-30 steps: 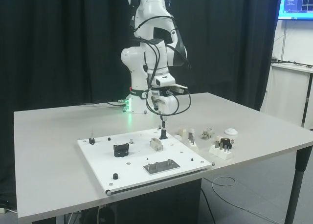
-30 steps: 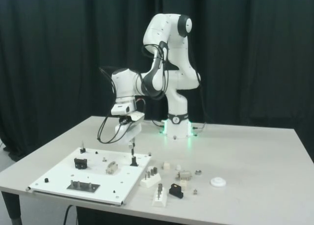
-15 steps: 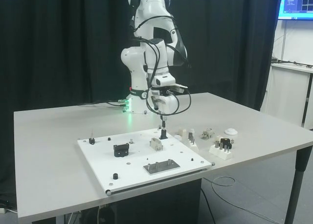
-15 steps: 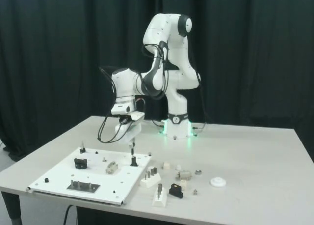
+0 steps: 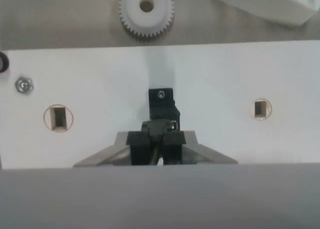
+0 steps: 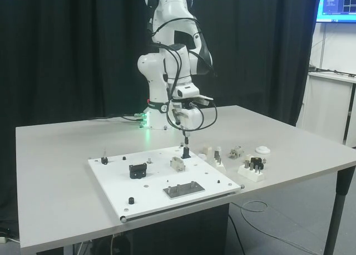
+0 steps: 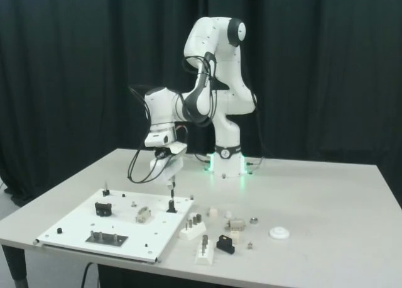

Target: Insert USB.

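Black USB plug is hanging pinched in the narrow gripper, directly above the black upright socket block near the white board's edge.

place: robotics lab | cues: black curtains, grey table, white assembly board, wall monitor

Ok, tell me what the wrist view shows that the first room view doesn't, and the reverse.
Only the wrist view shows the teeth of the white plastic gear and the rectangular slots in the white board. Only the first room view shows the white robot arm, the green light at its base and the grey metal plate. Both show the gripper above the small black block.
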`<state>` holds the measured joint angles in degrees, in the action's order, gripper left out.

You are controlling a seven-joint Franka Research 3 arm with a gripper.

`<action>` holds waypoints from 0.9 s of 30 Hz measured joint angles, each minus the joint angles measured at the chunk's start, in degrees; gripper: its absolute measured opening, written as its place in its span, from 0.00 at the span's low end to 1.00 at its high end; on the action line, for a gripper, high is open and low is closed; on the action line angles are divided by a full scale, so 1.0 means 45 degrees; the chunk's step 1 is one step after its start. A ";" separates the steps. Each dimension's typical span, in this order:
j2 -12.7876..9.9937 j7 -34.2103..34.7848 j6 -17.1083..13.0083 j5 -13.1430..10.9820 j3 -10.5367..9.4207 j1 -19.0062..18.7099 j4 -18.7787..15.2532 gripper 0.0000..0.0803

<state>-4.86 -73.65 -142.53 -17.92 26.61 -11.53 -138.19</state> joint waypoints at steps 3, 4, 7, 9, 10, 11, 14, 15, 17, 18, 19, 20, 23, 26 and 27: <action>0.0000 -0.0018 -0.0001 0.0000 0.0000 -0.0001 -0.0009 0.06; 0.0000 -0.0028 -0.0007 0.0000 0.0000 -0.0001 -0.0011 0.06; 0.0000 -0.0043 -0.0023 0.0000 0.0000 -0.0001 -0.0013 0.06; 0.0000 -0.0048 -0.0039 0.0000 0.0000 -0.0001 -0.0015 0.06; 0.0000 -0.0052 -0.0052 0.0000 0.0000 -0.0001 -0.0016 0.06; 0.0000 -0.0058 -0.0068 0.0000 0.0000 -0.0001 -0.0019 0.06; 0.0000 -0.0070 -0.0129 0.0001 0.0000 -0.0001 -0.0034 0.06; 0.0000 -0.0072 -0.0164 0.0000 0.0000 -0.0001 -0.0044 0.06; 0.0002 -0.0073 -0.0218 0.0000 0.0000 -0.0001 -0.0061 0.06; 0.0003 -0.0073 -0.0232 0.0000 0.0000 -0.0001 -0.0065 0.06; 0.0003 -0.0073 -0.0239 0.0000 0.0000 -0.0001 -0.0066 0.06; 0.0004 -0.0073 -0.0245 0.0000 0.0000 -0.0001 -0.0067 0.06; 0.0004 -0.0073 -0.0265 0.0000 0.0000 -0.0001 -0.0068 0.06; 0.0004 -0.0073 -0.0282 0.0000 0.0000 -0.0001 -0.0069 0.06; 0.0004 -0.0073 -0.0287 0.0000 0.0000 -0.0001 -0.0069 0.06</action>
<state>-4.84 -73.98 -143.82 -17.92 26.61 -11.53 -138.50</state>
